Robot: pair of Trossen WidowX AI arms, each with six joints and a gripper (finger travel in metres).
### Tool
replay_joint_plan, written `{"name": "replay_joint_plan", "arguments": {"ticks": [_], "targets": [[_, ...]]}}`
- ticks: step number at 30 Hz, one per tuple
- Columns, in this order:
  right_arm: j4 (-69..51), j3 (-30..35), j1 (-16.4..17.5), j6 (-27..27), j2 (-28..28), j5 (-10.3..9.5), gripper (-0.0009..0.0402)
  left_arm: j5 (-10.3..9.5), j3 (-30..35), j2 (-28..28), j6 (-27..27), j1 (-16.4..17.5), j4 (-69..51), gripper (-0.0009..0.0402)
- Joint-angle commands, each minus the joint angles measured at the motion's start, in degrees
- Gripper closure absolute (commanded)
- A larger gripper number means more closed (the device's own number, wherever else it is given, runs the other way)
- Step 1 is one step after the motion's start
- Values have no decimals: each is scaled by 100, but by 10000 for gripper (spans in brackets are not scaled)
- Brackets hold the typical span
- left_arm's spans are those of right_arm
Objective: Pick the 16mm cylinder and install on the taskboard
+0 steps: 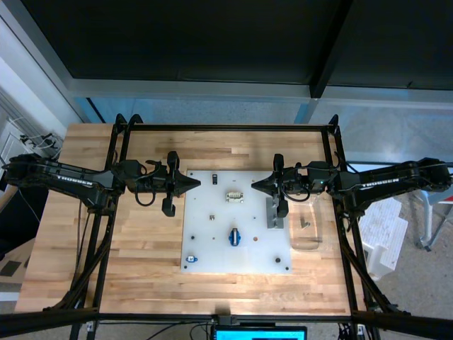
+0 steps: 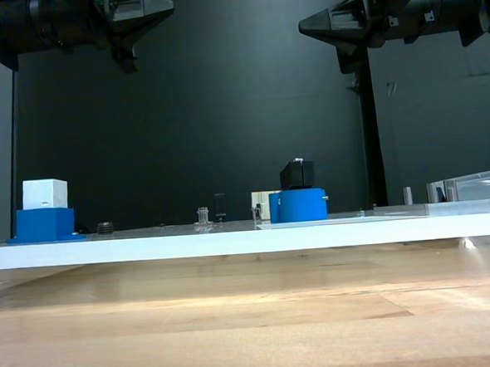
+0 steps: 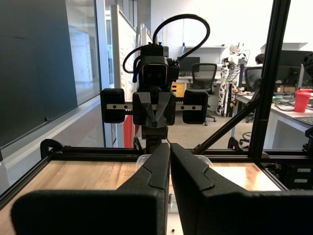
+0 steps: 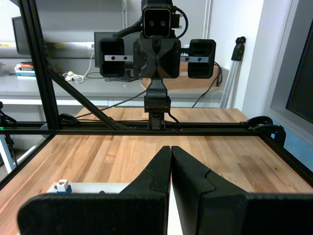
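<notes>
The left gripper [image 1: 194, 183] and right gripper [image 1: 255, 185] are held fully closed and empty, raised above the large white square taskboard [image 1: 212, 244]. The tiny silvery-grey metal 16mm cylinder [image 1: 304, 224] is located in the clear plastic tray [image 1: 306, 246], below and behind the right gripper's fingertips.

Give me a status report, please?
Left gripper shut, high over taskboard, left edge. Right gripper shut, high over its right side. 16mm cylinder sits in clear tray, untouched. Nothing seen blocking.
</notes>
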Motion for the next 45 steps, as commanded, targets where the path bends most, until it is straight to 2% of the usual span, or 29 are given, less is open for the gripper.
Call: {"name": "replay_joint_plan", "arguments": {"ticks": [1,6,8,12,14,21,28,37,40,45], "targets": [[7,0,2,4,4,-2,393,-2,-2,0,0,2,4,392],[-2,28,9,83,0,-37,393,0,-2,0,0,2,4,392],[-238,122,15,308,-39,-328,393,0,-2,0,0,0,4,392],[-1735,632,61,531,-37,-387,393,-2,-2,0,0,2,4,392],[-2621,953,98,531,0,-337,393,0,-2,0,0,0,4,392],[-5069,1941,415,533,199,52,393,-2,-2,2,0,0,7,392],[-6795,2557,682,710,461,50,393,0,-2,0,0,2,4,392],[-7807,2647,1012,920,645,72,393,0,-2,0,2,0,2,392],[-8146,2647,1147,1095,647,225,393,0,-2,2,0,0,4,392],[-8590,2647,1364,1329,647,262,393,0,-2,0,0,2,4,392]]}}
